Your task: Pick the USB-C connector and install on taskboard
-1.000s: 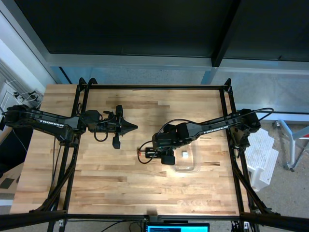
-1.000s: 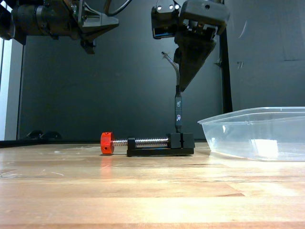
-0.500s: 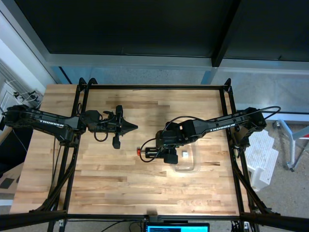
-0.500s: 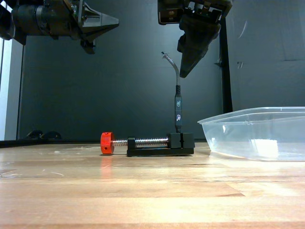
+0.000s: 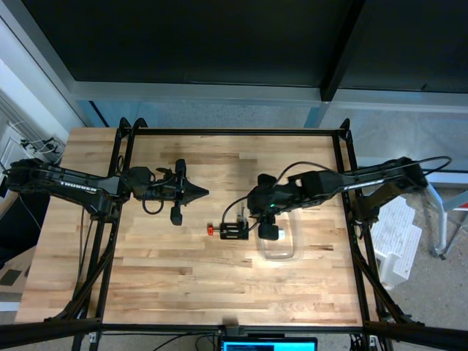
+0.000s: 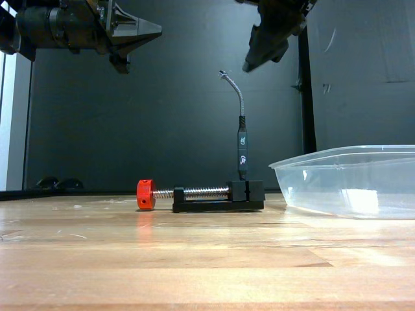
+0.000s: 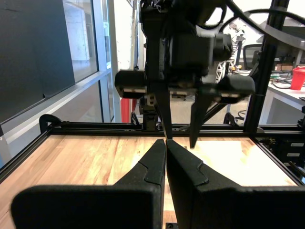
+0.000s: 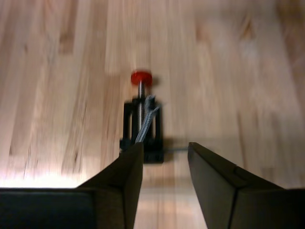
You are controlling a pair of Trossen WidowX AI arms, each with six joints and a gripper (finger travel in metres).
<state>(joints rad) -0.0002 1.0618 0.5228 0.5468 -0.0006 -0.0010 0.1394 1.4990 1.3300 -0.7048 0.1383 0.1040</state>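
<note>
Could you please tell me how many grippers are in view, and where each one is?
2. The left gripper hangs parked over the table's left half, jaws shut; the right gripper hovers above the taskboard, jaws open.

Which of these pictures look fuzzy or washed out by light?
Right wrist view: the taskboard looks soft and smeared beyond the open right gripper hovering above it; white glare on the table. High view: glare on the clear tray. Left wrist view: the shut left gripper, parked high on the left, is sharp but backlit.
</note>
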